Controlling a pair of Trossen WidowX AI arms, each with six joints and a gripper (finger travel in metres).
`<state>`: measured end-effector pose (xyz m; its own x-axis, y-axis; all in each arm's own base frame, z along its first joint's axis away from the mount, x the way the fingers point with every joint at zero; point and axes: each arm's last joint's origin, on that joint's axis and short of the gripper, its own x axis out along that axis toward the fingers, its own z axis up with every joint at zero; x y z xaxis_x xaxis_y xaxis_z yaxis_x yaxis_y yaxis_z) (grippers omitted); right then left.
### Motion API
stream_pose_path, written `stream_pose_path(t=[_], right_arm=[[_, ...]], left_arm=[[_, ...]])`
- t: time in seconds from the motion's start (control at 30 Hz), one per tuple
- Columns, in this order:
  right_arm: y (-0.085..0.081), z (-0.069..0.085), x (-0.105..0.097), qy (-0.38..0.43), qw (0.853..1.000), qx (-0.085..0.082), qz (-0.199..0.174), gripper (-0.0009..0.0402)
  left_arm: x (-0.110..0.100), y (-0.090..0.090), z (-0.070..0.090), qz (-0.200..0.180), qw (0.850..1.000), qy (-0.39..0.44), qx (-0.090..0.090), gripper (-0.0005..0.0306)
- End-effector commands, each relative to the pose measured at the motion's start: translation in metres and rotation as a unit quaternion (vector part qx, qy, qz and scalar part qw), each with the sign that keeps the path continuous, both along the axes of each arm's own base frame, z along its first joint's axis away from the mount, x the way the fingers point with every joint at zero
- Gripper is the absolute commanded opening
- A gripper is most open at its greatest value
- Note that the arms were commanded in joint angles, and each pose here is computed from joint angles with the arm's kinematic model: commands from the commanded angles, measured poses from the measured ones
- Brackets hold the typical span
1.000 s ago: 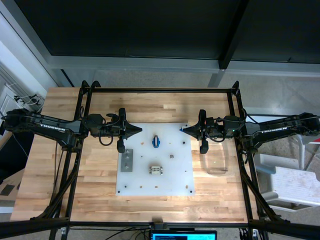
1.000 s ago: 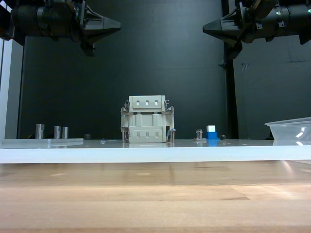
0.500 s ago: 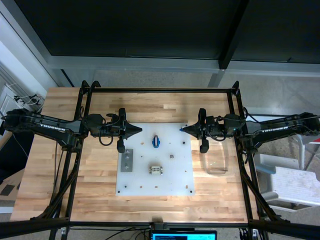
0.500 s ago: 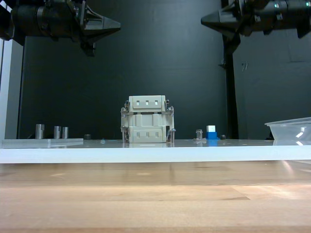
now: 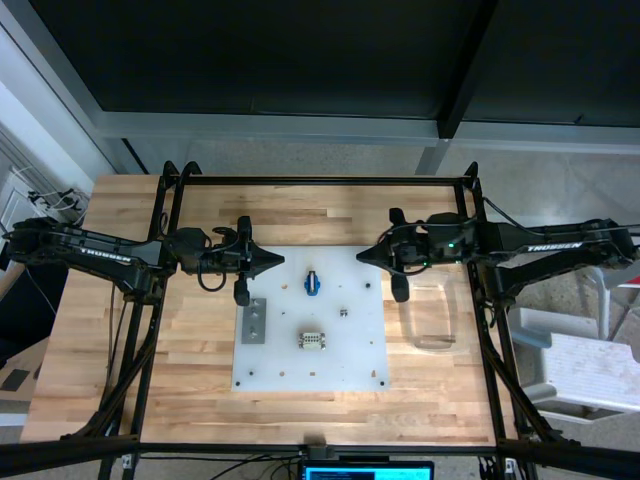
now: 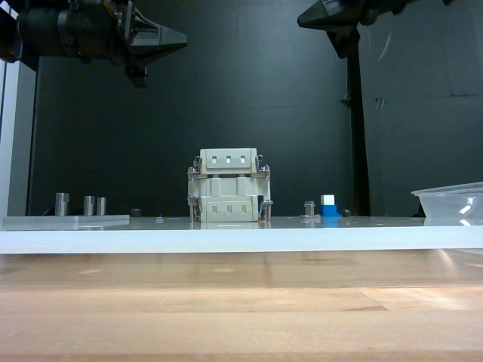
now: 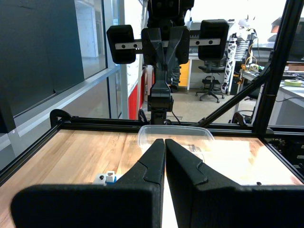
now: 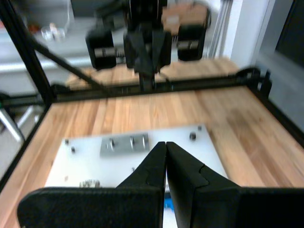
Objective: Remove the HAN10-E connector and place it in the container
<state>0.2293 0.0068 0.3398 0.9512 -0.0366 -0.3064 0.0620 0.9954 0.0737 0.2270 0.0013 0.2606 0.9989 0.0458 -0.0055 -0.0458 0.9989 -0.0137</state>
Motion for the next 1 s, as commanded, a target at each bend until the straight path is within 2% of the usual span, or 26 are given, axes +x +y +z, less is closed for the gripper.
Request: stream_pose_path(t=[0.03, 0.23, 0.33, 0.4, 0.6, 0.67, 0.87, 1.0], right_arm=[[0.001, 0.008, 0.011, 0.051, 0.999, -0.003, 0.001, 0.0], [0.002, 0.017, 0.035, 0.139, 0.99, -0.006, 0.004, 0.0], [0.005, 0.021, 0.048, 0.18, 0.984, 0.0, 0.017, 0.0], [0.009, 0.022, 0.057, 0.204, 0.979, 0.004, 0.027, 0.0], [0.023, 0.029, 0.084, 0.259, 0.965, -0.002, 0.043, 0.0], [0.026, 0.031, 0.091, 0.269, 0.962, 0.002, 0.043, 0.0], [0.037, 0.028, 0.111, 0.305, 0.951, 0.006, 0.045, 0.0], [0.046, 0.022, 0.123, 0.329, 0.943, 0.001, 0.053, 0.0]], left_arm=[[0.0, 0.0, 0.0, 0.0, 1.0, 0.0, 0.0, 0.0], [0.0, 0.0, 0.0, 0.0, 1.0, 0.0, 0.0, 0.0], [0.0, 0.0, 0.0, 0.0, 1.0, 0.0, 0.0, 0.0], [0.0, 0.0, 0.0, 0.0, 1.0, 0.0, 0.0, 0.0], [0.0, 0.0, 0.0, 0.0, 1.0, 0.0, 0.0, 0.0], [0.0, 0.0, 0.0, 0.0, 1.0, 0.0, 0.0, 0.0], [0.0, 0.0, 0.0, 0.0, 1.0, 0.0, 0.0, 0.0], [0.0, 0.0, 0.0, 0.0, 1.0, 0.0, 0.0, 0.0]])
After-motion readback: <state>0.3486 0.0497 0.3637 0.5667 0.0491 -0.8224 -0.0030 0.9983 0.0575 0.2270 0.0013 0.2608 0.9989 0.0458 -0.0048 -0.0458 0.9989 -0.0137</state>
